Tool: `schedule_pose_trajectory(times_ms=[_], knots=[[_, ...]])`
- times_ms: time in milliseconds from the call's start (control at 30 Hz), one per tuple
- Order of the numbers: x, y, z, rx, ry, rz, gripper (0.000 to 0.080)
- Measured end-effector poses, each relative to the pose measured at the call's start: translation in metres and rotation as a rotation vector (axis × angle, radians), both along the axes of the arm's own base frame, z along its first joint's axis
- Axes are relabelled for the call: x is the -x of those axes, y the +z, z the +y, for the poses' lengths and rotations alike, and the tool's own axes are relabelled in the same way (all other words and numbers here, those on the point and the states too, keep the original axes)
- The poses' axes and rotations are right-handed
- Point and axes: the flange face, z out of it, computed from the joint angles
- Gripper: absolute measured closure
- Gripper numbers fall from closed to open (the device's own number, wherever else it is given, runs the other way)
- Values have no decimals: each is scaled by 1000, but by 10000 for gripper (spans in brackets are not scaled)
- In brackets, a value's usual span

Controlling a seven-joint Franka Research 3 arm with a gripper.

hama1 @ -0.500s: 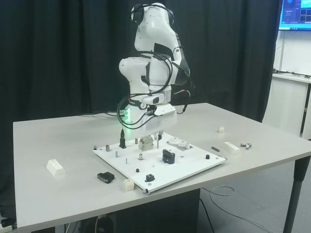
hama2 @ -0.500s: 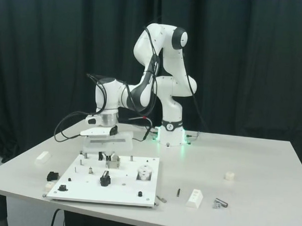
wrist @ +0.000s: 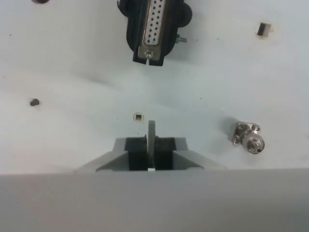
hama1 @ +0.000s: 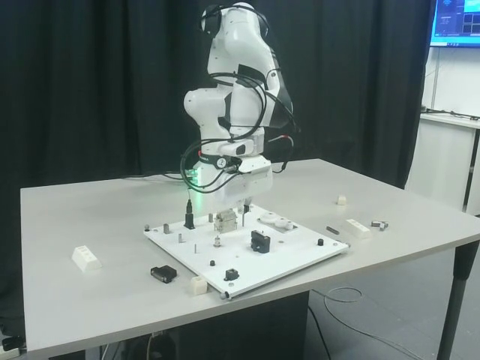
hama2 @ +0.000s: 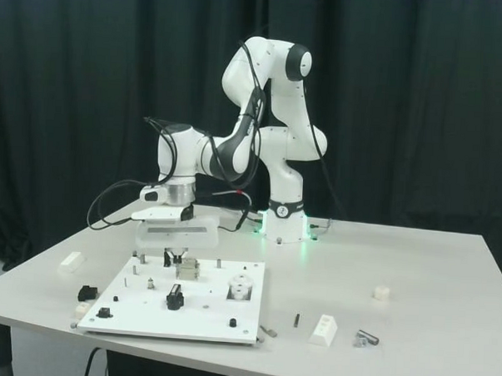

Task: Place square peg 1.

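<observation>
The square peg (wrist: 151,140), a thin grey bar, stands upright between the two black fingers (wrist: 137,153) of the gripper (wrist: 150,155), which are closed on it and grip its upper part while its lower end points down at the white board (wrist: 72,58). In the wrist view the peg's tip lies just beside a small square hole (wrist: 138,116) in the board, near it but not in it; whether the tip touches the board cannot be told. Further out on the same board sit a black D-sub connector (wrist: 153,29) with its rows of pin holes facing up, a small metal coaxial socket (wrist: 249,139) on a square flange, a small black stud (wrist: 34,102) and a small rectangular slot (wrist: 262,29). In the room views the gripper (hama1: 243,208) hangs over the rear part of the board (hama1: 292,255), close to a grey metal block (hama1: 226,220) and two white gears (hama1: 276,221). The board rests near the front edge of the grey table (hama1: 90,217), with the white arm (hama2: 236,146) bent over it from its base (hama2: 284,225) by the table's rear edge. Off the board, a white block (hama1: 85,259) lies toward one end of the table, a black part (hama1: 163,274) and a small white piece (hama1: 198,284) lie by the board's front corner, and another white block (hama2: 323,329), a dark pin (hama2: 296,320) and a metal fitting (hama2: 366,337) lie toward the other end.
</observation>
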Motion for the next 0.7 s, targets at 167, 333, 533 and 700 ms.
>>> schedule_pose_trajectory(times_ms=[167, 333, 533, 700], knots=[[-1, 1, -1, 1, -1, -2, 776], [-1, 2, -1, 1, -1, -4, 776], [-2, 3, -1, 2, 0, -6, 776], [-4, 5, 0, 4, 1, -11, 776]])
